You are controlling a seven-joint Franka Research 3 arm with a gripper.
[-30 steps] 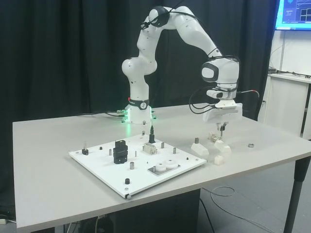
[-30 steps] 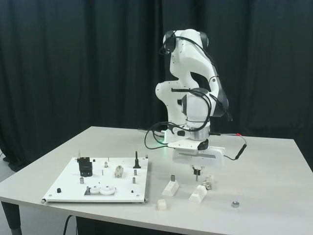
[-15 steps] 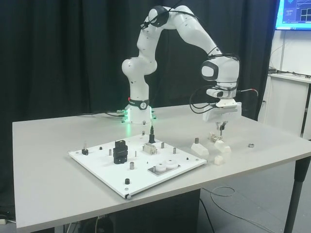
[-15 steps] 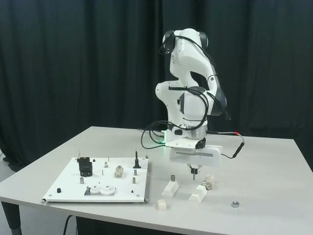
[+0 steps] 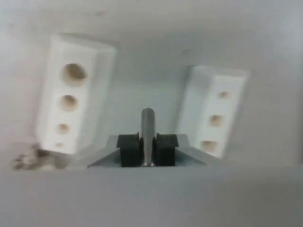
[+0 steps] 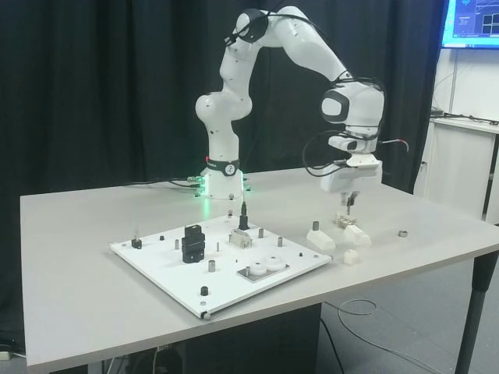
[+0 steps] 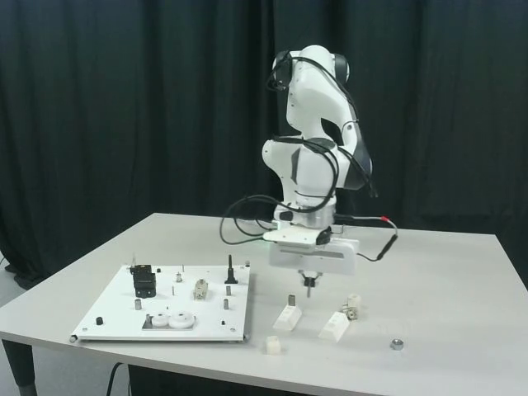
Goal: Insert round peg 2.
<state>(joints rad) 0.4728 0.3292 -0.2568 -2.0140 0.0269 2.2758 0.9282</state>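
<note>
Wrist view: pincer point(image 5: 148, 149) clamped on a smooth grey metal round peg point(image 5: 147, 127), held upright above the desk point(image 6: 93, 226), over two white drilled holder blocks point(image 5: 75, 99).

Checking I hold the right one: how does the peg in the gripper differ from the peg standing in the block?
The held peg is clamped in the gripper, above the table; the other peg stands in a white block on the table. The held peg looks thinner. Both are grey and upright.

Peg point(image 5: 147, 135) seemingly above two blocks point(image 5: 75, 99)
</note>
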